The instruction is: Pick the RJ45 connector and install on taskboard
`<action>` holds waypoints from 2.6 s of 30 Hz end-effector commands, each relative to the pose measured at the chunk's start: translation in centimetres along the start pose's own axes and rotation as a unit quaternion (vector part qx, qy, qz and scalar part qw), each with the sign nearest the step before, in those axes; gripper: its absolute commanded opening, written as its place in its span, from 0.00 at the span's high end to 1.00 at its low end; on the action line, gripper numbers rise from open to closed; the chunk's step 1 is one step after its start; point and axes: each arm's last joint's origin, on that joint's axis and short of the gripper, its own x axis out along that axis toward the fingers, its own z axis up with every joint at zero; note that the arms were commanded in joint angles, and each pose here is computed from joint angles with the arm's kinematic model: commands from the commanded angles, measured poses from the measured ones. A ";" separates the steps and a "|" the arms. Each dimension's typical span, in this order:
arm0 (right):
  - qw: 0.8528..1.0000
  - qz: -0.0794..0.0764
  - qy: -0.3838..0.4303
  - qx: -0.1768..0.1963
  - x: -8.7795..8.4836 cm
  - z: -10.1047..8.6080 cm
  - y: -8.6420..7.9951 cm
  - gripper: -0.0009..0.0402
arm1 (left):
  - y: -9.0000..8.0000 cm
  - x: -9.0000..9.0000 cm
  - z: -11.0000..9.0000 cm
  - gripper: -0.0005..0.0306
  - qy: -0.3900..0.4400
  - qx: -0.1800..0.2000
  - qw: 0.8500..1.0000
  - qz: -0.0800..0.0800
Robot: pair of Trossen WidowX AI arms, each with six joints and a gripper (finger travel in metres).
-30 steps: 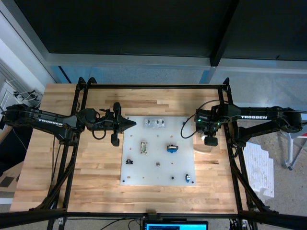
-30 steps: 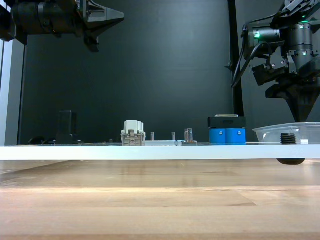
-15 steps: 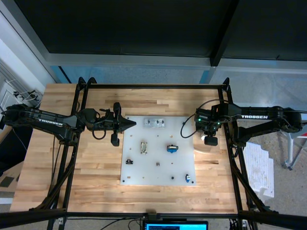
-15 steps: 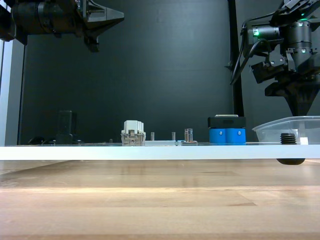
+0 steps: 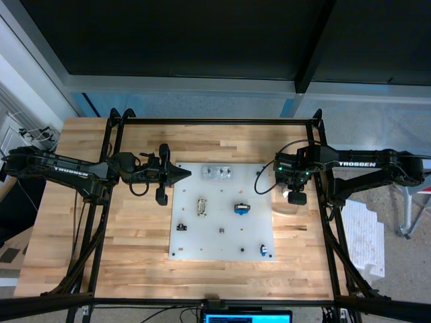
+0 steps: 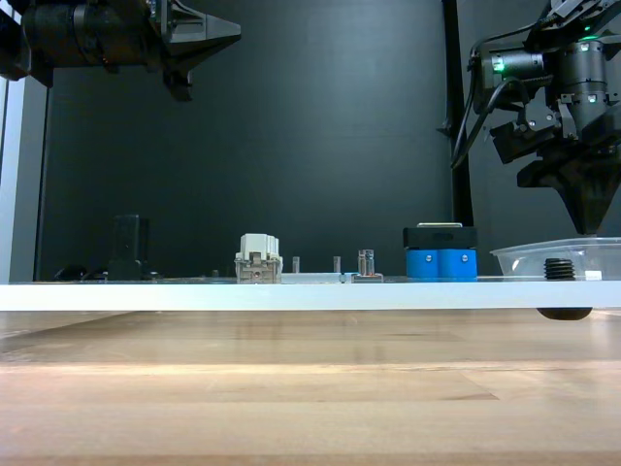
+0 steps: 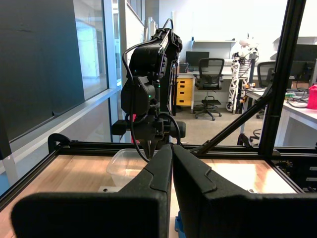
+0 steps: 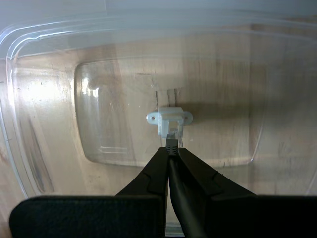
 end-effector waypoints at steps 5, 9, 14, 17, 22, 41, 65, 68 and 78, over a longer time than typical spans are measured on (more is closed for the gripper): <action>1.000 0.001 -0.003 0.011 -2.5 0.4 0.3 0.98 | 0.0 0.0 0.0 0.98 0.000 0.000 1.000 0.000; 1.000 0.003 -0.012 0.009 -4.1 0.6 1.1 0.98 | 0.0 0.0 0.0 0.98 0.000 0.000 1.000 0.000; 0.999 0.008 -0.036 0.002 -5.5 1.0 2.7 0.98 | 0.0 0.0 0.0 0.98 0.000 0.000 1.000 0.000; 0.999 0.014 -0.046 -0.009 -6.1 1.1 3.9 0.98 | 0.0 0.0 0.0 0.98 0.000 0.000 1.000 0.000; 0.998 0.024 -0.053 -0.027 -6.6 0.8 6.1 0.98 | 0.0 0.0 0.0 0.98 0.000 0.000 1.000 0.000; 0.998 0.016 -0.041 -0.053 -6.8 2.8 12.7 0.98 | 0.0 0.0 0.0 0.98 0.000 0.000 1.000 0.000; 0.999 0.024 -0.023 -0.039 -5.4 7.2 20.6 0.98 | 0.0 0.0 0.0 0.98 0.000 0.000 1.000 0.000; 0.999 0.027 -0.021 -0.039 -5.2 7.5 21.2 0.98 | 0.0 0.0 0.0 0.98 0.000 0.000 1.000 0.000; 0.998 0.044 -0.026 -0.039 -4.7 8.2 22.4 0.98 | 0.0 0.0 0.0 0.98 0.000 0.000 1.000 0.000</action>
